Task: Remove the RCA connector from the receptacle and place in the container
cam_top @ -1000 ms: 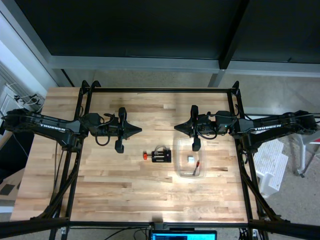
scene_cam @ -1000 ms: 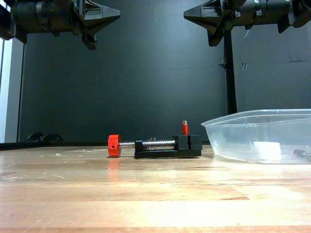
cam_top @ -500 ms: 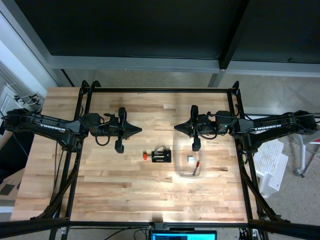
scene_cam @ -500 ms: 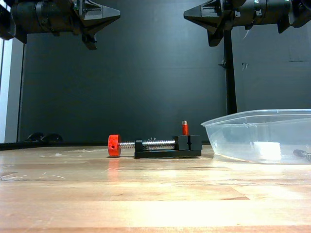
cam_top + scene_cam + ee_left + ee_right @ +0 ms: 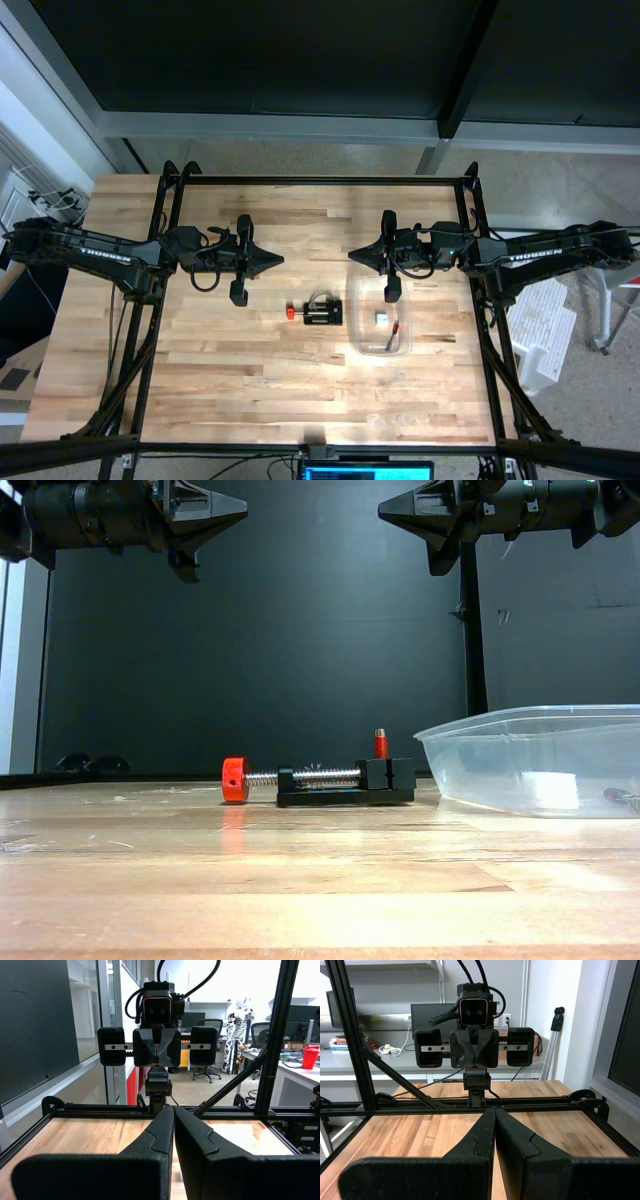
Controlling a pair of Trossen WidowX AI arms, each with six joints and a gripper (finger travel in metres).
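Observation:
The RCA connector [image 5: 393, 336], a thin dark stick with a red end, lies inside the container [image 5: 362, 345], a clear shallow tray right of centre. In the low view only its tip [image 5: 621, 796] shows through the container wall [image 5: 480, 765]. The receptacle [image 5: 320, 313] sits just left of the tray, a black block with a red knob [image 5: 234, 779] and a short red post [image 5: 381, 743] standing on it. My left gripper [image 5: 280, 261] and right gripper [image 5: 352, 256] hover high above the table, tips facing each other, both shut with nothing held. Each wrist view shows shut fingers [image 5: 165, 1125] [image 5: 487, 1127].
A small white square piece [image 5: 381, 318] also lies in the tray. A black frame rail [image 5: 320, 181] runs along the table's far edge, with side struts [image 5: 150, 300] [image 5: 490, 310]. A screen [image 5: 365, 470] sits at the near edge.

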